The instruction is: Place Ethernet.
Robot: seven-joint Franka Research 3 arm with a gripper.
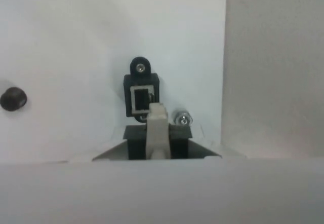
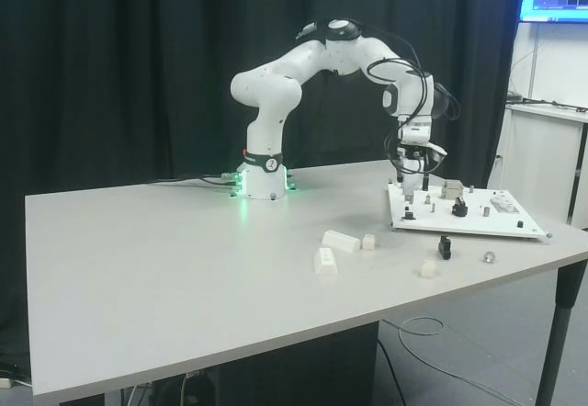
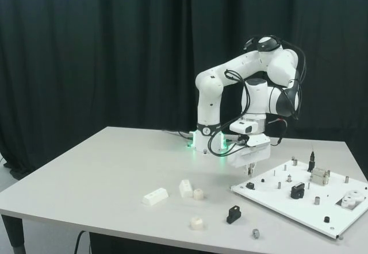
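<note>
My gripper (image 1: pixel 158 142) is shut on a pale Ethernet plug (image 1: pixel 156 125), which stands between the black fingers (image 1: pixel 134 142). The plug's tip hangs just above the black Ethernet socket (image 1: pixel 141 93) screwed to the white board (image 1: pixel 76 41), and overlaps the socket's opening at its near edge. In the second room view the gripper (image 3: pixel 249 170) hovers over the board's (image 3: pixel 299 205) near-left corner, right above the small black socket (image 3: pixel 250 185). In the first room view the gripper (image 2: pixel 407 184) points straight down at the board (image 2: pixel 459 220).
A screw (image 1: pixel 183 118) and a black knob (image 1: pixel 12 99) sit near the socket. The board carries pegs, a black part (image 3: pixel 297 191) and a grey block (image 3: pixel 319 176). Loose white blocks (image 3: pixel 155 196) (image 3: pixel 186 188) (image 3: pixel 197 223) and a black piece (image 3: pixel 233 213) lie on the grey table.
</note>
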